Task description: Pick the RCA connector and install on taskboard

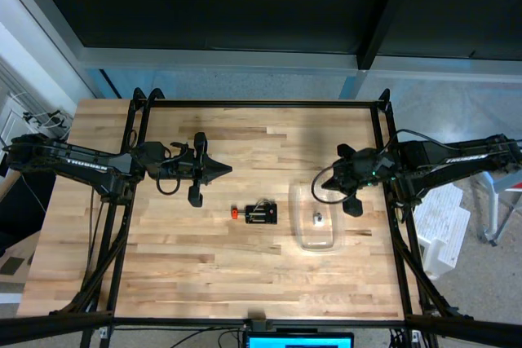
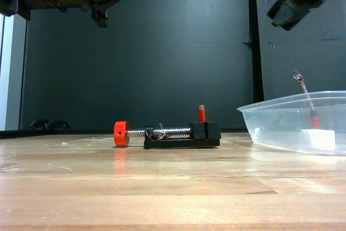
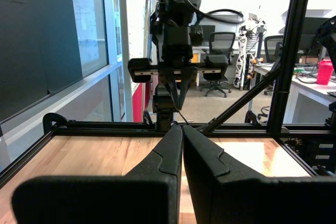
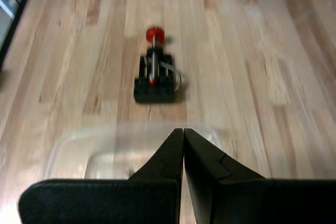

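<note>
Counts, on the wooden table [image 1: 163, 242], one black taskboard [image 1: 261, 215] at the centre of the high frame with one red knob [image 1: 234, 213] at its left end, one clear tray [image 1: 295, 218] just right of it, and one small grey RCA connector [image 1: 317, 218] lying inside that tray (apart from the board, touched by nothing). Adds two pincers, both pressed fully shut and gripping nothing: left gripper [image 1: 224, 170] hanging left of and above centre, well off the board; right gripper [image 1: 353, 206] hovering over the tray's upper right edge, clear of the connector.
</note>
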